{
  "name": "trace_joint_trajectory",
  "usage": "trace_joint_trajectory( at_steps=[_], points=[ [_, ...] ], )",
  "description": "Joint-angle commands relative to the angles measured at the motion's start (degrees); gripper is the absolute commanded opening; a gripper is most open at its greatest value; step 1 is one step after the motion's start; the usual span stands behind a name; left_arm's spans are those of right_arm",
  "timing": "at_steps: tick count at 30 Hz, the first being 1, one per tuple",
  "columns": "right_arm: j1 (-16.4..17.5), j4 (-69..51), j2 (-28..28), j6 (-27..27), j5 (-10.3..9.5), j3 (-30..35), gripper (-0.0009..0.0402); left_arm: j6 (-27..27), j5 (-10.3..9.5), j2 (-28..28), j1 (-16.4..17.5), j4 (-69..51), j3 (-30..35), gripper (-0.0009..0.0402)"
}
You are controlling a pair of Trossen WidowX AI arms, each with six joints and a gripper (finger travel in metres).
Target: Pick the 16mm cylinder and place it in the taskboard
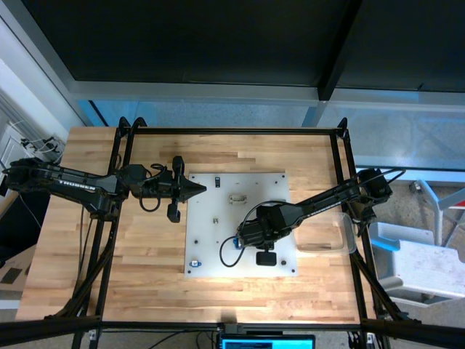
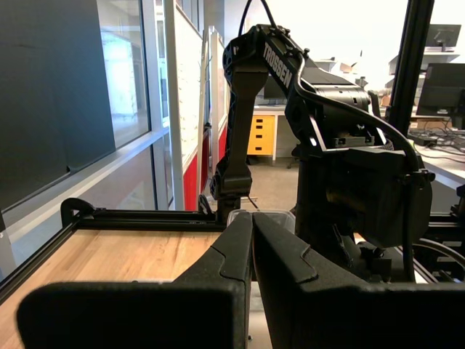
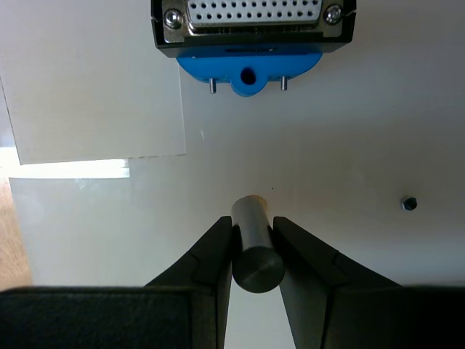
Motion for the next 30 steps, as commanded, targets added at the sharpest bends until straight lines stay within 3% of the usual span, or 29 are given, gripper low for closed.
trace_joint_trajectory(
  at_steps=[1,30],
  points=[
    [-0.02,0.15,0.00,-0.04,0.04,-0.39,0.0016,0.02,0.00,0.00,0.00,0.02,0.02,0.0000],
    [-0.39,1.25,0.00,-0.61,0.42,-1.16,0.0016,0.02,0.00,0.00,0.02,0.02,0.02,0.0000]
  ],
)
